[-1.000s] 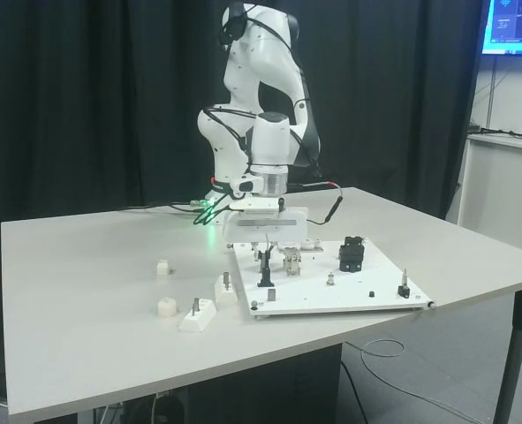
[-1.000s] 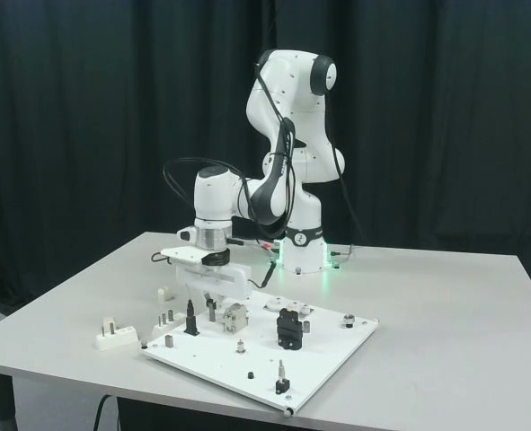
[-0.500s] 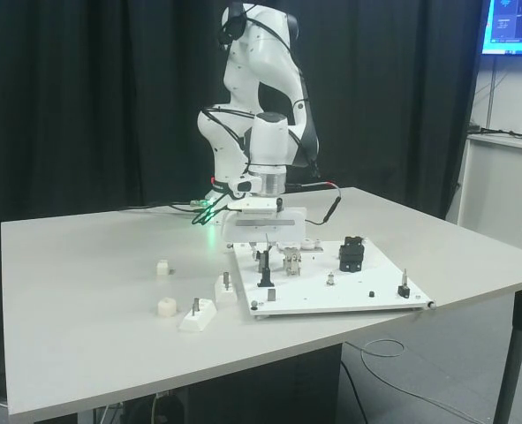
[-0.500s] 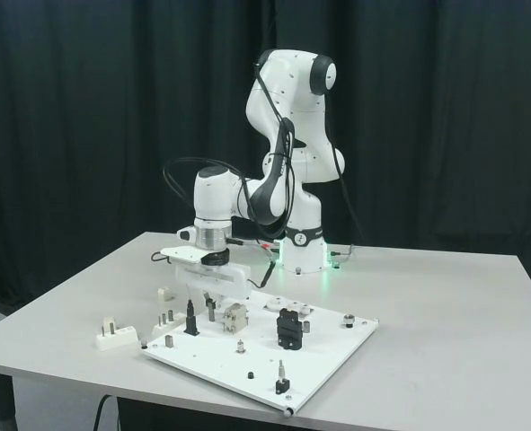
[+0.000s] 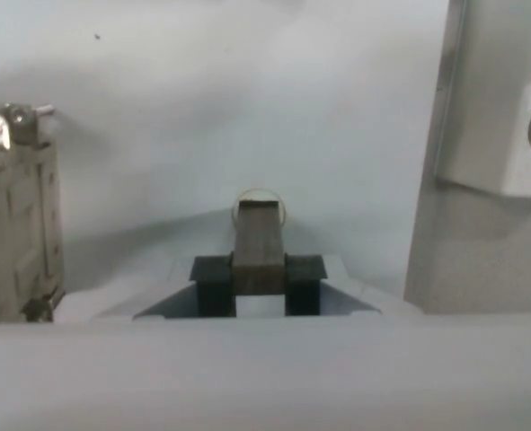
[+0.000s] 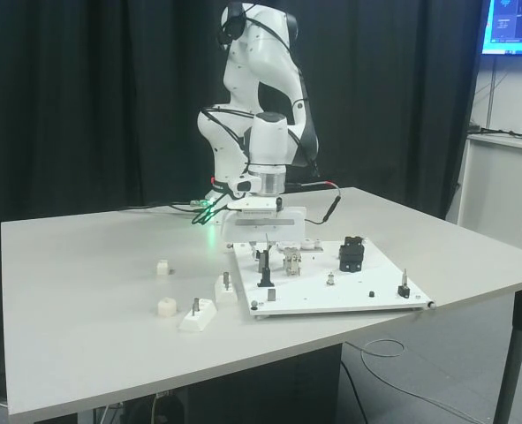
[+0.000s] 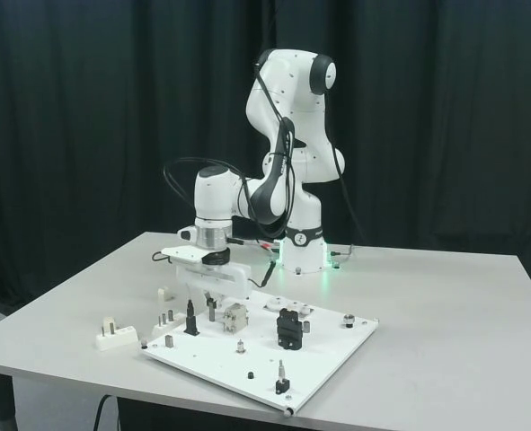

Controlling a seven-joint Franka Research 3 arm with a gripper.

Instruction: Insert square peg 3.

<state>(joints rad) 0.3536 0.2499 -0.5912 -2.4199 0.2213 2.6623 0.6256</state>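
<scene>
Peg (image 5: 259, 238) clamped in my gripper (image 5: 259, 285).
My black fingers (image 5: 212, 280) press narrowly on both its sides, holding it upright above the white board (image 5: 247, 108).

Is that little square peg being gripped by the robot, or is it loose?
Gripped: in the wrist view the black fingers press both sides of the square peg, held above the white board.

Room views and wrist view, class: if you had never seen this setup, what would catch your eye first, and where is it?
First the white robot arm, rising at the back of the grey table against black curtains, with a green light at its base. Next the white board near the table's front edge, studded with small fixtures, where the gripper hangs low. In the wrist view, a square peg sits clamped between the black fingers.
</scene>
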